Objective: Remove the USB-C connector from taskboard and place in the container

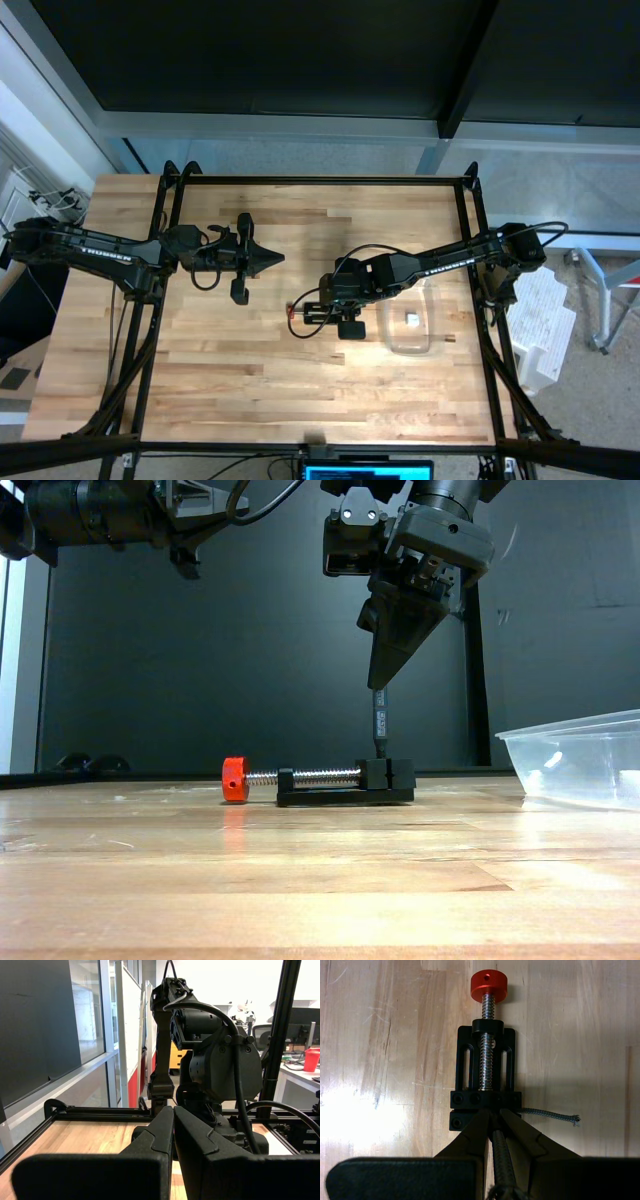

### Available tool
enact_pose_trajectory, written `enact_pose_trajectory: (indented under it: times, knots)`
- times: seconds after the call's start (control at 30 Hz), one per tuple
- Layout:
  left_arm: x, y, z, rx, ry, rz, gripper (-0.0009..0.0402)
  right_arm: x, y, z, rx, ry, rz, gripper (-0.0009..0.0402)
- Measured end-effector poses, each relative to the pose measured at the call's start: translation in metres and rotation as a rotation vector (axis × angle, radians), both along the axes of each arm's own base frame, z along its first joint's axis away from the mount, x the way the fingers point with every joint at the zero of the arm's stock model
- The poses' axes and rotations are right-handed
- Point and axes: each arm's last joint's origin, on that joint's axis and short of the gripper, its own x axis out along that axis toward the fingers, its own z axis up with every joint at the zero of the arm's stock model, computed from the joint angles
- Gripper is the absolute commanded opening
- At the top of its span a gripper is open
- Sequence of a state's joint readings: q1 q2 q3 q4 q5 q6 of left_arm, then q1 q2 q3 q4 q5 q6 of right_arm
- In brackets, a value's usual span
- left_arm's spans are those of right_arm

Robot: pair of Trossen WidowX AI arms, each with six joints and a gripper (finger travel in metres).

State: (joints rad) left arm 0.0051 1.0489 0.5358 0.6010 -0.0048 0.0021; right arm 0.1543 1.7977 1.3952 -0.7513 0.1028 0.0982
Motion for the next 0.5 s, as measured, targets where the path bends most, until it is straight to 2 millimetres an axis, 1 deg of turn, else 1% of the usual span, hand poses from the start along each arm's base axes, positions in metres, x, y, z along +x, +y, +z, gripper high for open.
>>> enact_pose_trajectory:
  times: [0.5]
  knots:
    - [0.0, 0.0, -0.0001, 0.0, 0.0, 0.0, 0.0, -0.0024, -0.0018, 0.0046, -0.003, -0.01, 0.007, 0.0]
